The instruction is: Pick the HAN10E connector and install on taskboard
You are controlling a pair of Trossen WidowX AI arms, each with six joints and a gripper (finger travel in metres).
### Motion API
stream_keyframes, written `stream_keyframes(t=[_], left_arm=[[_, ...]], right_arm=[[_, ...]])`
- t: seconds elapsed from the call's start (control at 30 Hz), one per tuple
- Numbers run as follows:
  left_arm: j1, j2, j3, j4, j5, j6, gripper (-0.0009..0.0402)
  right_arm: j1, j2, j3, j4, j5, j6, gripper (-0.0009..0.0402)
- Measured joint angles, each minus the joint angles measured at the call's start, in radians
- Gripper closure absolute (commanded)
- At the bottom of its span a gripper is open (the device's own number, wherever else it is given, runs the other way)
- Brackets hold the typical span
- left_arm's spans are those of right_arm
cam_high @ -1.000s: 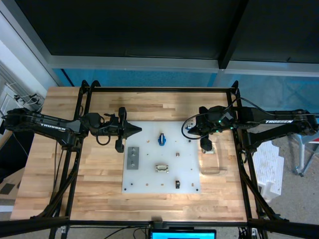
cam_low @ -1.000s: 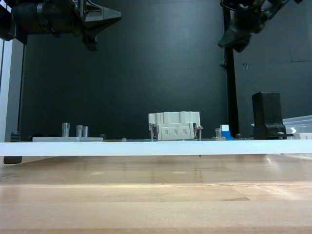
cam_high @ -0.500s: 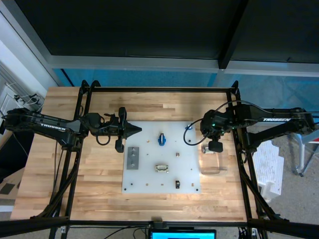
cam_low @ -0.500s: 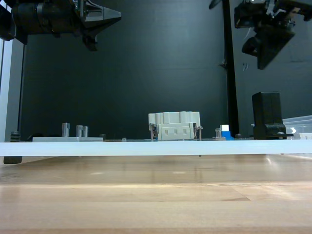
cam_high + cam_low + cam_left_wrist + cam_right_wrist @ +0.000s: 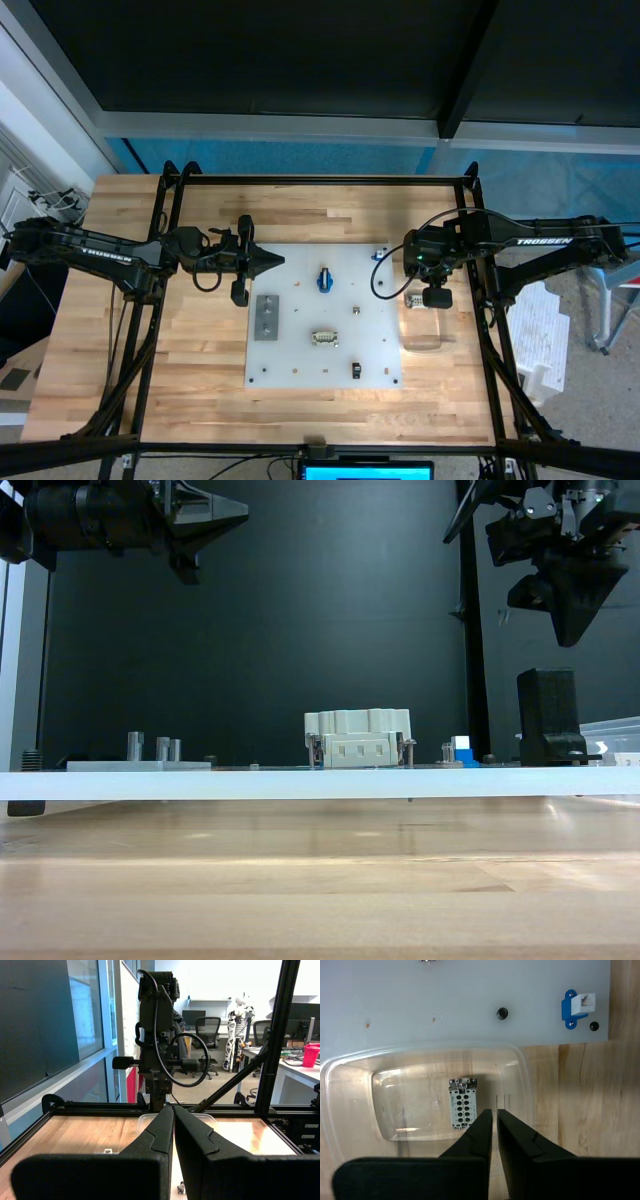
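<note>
High view looks down, low view level; both share the taskboard [image 5: 288, 358]

A clear plastic tray [image 5: 425, 340] lies flat on the wooden table top [image 5: 150, 380], toward its right side. A black tubular frame [image 5: 320, 181] borders the table. A lit blue screen [image 5: 367, 470] sits at the near edge. Beyond the table stand office chairs [image 5: 207, 1027] and a red bin [image 5: 311, 1055].
</note>
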Motion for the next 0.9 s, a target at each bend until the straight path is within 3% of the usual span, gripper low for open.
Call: stream_keyframes(t=[0.27, 0.43, 0.9], left_arm=[[0.0, 0.0, 0.0, 0.0, 0.0, 0.0, 0.0392], [0.0, 0.0, 0.0, 0.0, 0.0, 0.0, 0.0392], [0.0, 0.0, 0.0, 0.0, 0.0, 0.0, 0.0392]], right_arm=[[0.007, 0.0, -0.066, 0.044, 0.0, 0.027, 0.0204], [0.028, 0.001, -0.116, 0.085, 0.0, 0.039, 0.0144], [0.077, 0.001, -0.238, 0.188, 0.004, 0.072, 0.0132]])
